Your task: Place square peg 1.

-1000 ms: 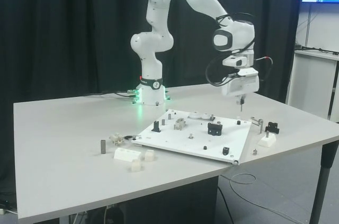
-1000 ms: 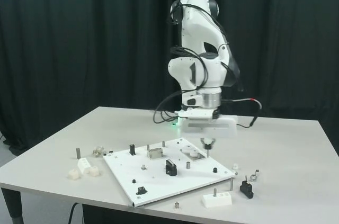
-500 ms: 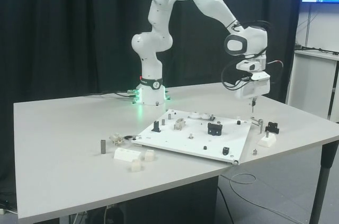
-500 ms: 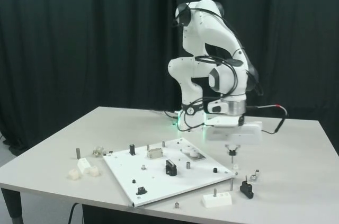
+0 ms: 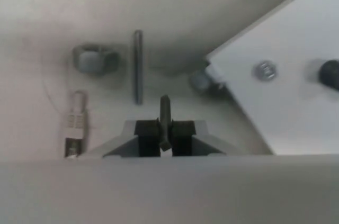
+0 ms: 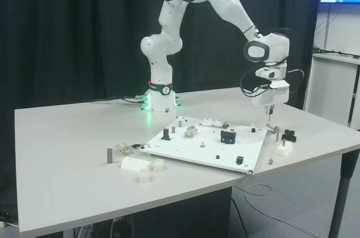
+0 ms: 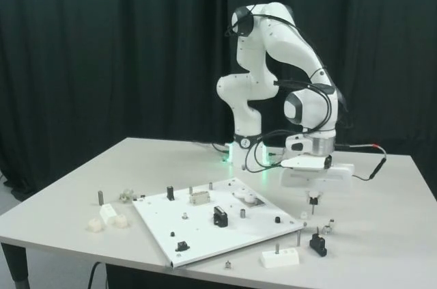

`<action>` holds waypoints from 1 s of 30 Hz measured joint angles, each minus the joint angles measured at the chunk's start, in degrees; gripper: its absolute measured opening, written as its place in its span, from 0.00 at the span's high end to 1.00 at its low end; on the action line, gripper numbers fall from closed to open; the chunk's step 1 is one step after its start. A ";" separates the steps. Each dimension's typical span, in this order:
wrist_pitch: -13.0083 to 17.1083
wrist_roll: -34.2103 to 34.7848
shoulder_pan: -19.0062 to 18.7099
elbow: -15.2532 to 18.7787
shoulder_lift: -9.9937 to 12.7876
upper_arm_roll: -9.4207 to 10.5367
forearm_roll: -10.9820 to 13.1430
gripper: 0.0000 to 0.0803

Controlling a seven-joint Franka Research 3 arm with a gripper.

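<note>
— Two fingers (image 5: 145, 135) pinched in on a thin grey peg (image 5: 164, 121), which sticks out past the tips. So the gripper (image 5: 164, 142) has it, jaws almost together. Where does that leave us?

— Hanging above bare table (image 6: 67, 137), just off the far right corner of the white board (image 6: 185, 149). Under the peg, in the wrist view, lie a loose rod (image 5: 137, 66), a hex nut (image 5: 96, 58) beside it and a small plug (image 5: 74, 123) nearer the camera.

— And the holder it might go to?

— My guess is the white block (image 7: 280, 257) to the near right, with the black clip (image 7: 317, 244) next to it. I cannot tell which hole is meant.

— What worries you?

— The hold is narrow and low on the peg, so it may tilt if the tip catches a hole's edge. A square peg also needs its faces lined up; a slight twist would jam it. And a low pass could knock the rod or nut.
</note>
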State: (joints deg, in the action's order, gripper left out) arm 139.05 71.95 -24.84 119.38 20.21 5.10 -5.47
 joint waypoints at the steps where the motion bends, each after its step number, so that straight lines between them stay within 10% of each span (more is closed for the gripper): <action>1: 0.00 0.53 -0.30 0.00 0.13 0.00 0.00 0.95; 30: 0.31 7.78 -2.48 -0.11 3.02 -0.09 -0.18 0.95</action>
State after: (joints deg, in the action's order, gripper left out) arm 139.35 79.72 -27.32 119.27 23.23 5.02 -5.65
